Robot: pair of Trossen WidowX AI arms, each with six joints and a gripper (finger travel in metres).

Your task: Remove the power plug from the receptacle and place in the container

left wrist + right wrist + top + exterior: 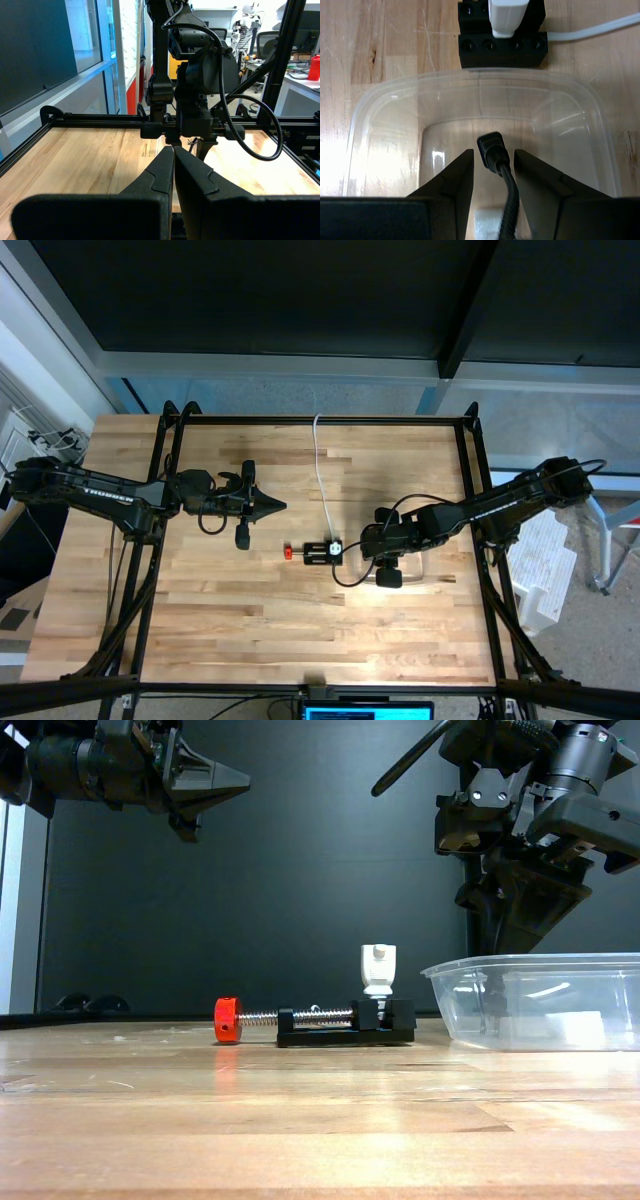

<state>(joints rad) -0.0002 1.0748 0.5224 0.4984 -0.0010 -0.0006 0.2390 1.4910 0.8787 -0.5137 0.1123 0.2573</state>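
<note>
The black power plug with its black cable lies inside the clear container, between the spread fingers of my right gripper, and neither finger touches it. That gripper hangs open over the container, tips dipped inside it. The white receptacle stands upright in the black vise, just beyond the container's far rim, with nothing plugged in. My left gripper is shut and held high, well left of the vise.
The vise's red knob points left. A thin white cord runs from the receptacle to the table's far edge. Black frame rails border the table on all sides.
</note>
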